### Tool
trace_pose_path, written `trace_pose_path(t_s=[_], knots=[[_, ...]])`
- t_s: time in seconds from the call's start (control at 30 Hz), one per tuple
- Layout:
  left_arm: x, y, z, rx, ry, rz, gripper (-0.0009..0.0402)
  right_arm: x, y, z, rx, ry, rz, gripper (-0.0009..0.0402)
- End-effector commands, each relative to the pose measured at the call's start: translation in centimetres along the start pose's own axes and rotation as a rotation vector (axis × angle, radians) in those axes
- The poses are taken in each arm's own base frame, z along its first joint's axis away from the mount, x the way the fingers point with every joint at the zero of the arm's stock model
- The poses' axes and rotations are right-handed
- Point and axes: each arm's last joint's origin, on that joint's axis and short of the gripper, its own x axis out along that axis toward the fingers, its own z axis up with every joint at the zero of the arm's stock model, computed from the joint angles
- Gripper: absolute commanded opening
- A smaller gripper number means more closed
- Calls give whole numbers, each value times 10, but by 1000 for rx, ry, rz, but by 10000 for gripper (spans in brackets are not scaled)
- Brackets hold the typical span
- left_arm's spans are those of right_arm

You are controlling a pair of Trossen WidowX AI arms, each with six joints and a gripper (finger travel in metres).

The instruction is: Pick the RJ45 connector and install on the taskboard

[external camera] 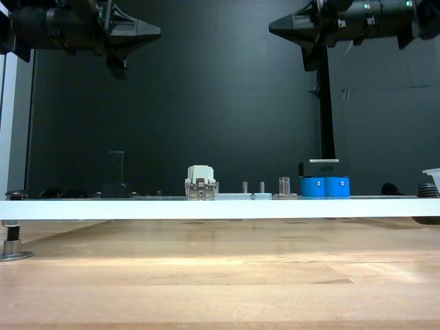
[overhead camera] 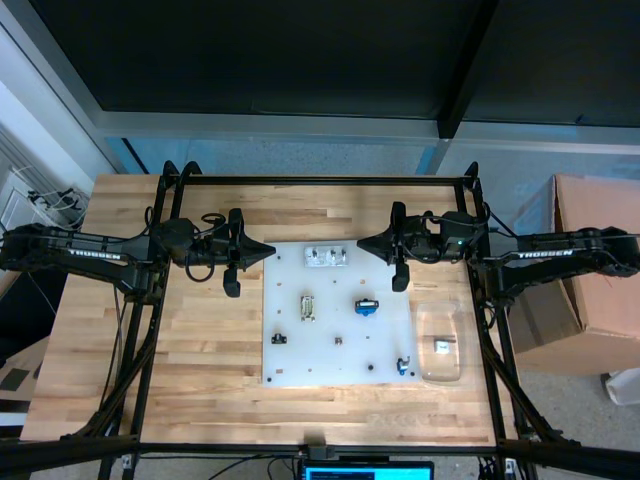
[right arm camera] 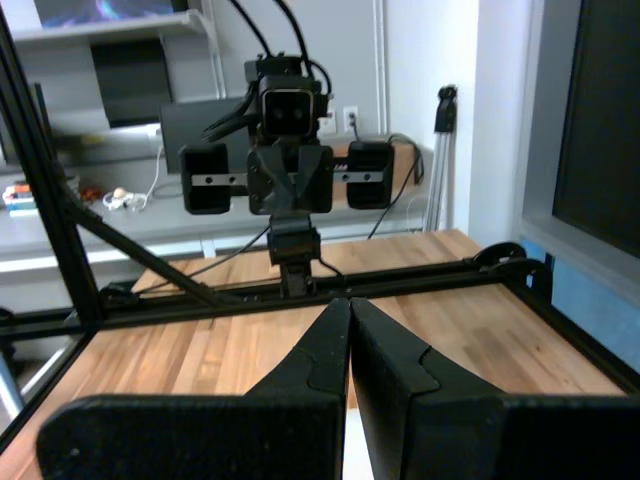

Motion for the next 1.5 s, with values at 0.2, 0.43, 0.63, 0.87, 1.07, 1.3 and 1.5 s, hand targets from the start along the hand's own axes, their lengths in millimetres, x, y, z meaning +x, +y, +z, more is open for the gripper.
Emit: trace_pose_path(t_s=[0.2,0.43,0.63,0.87,1.07,1.3,1.5], knots=[[0,0,0,0,0,0,0,-2,-8,-6,3,-6,-22,0],[0,0,0,0,0,0,0,-1,-8,-4,2,3,-22,0],[0,0,0,0,0,0,0,0,-7,0,3,8,3,0],[0,0,0,0,-1,0,0,0,-7,-1,4,9,-1,0],[0,0,0,0,0,0,0,0,-2,-1,20,11,11,0],[0,0,0,0,0,0,0,0,9,-2,28,13,40,0],[0,0,0,0,0,0,0,0,9,-2,30,13,40,0]])
